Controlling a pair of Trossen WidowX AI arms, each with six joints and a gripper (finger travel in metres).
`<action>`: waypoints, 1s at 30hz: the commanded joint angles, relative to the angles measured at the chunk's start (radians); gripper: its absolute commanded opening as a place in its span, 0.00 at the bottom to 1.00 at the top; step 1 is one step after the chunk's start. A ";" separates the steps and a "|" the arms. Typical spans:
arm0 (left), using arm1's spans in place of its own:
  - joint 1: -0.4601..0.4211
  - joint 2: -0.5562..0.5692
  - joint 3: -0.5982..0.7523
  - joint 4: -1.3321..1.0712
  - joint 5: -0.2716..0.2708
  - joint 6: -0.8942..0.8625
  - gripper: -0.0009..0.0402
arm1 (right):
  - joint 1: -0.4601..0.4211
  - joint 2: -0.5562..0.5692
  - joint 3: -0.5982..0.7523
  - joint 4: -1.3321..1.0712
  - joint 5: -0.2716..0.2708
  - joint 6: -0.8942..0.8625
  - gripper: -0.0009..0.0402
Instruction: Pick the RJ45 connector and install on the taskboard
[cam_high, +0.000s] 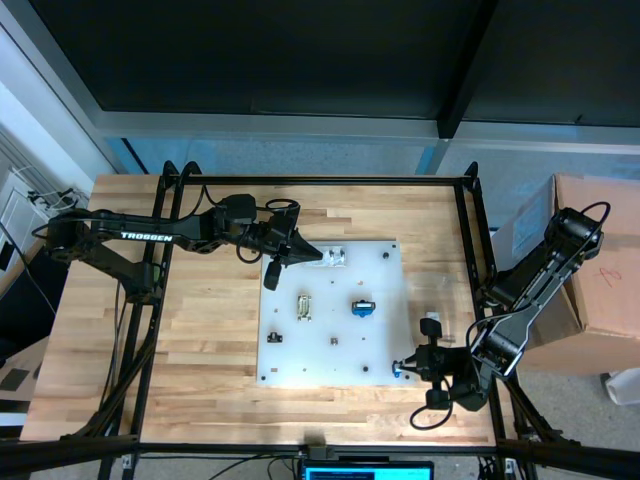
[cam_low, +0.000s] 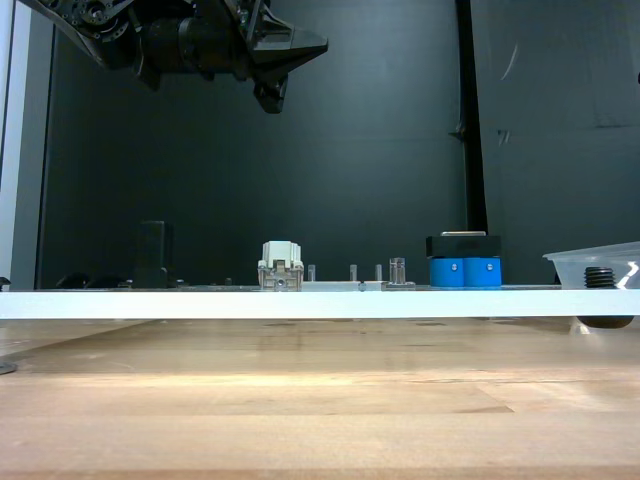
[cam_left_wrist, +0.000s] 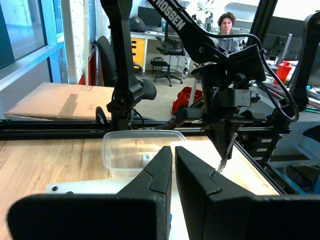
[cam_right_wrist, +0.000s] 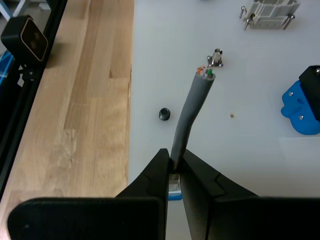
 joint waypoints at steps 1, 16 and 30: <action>0.000 0.000 0.000 0.000 0.000 0.000 0.04 | 0.001 0.000 -0.005 0.000 0.000 0.002 0.02; 0.000 0.000 0.000 0.000 0.001 0.000 0.04 | 0.000 0.000 -0.011 0.005 0.002 -0.008 0.02; 0.000 0.000 0.000 0.000 0.001 0.000 0.04 | -0.002 0.031 -0.013 0.055 0.002 -0.017 0.02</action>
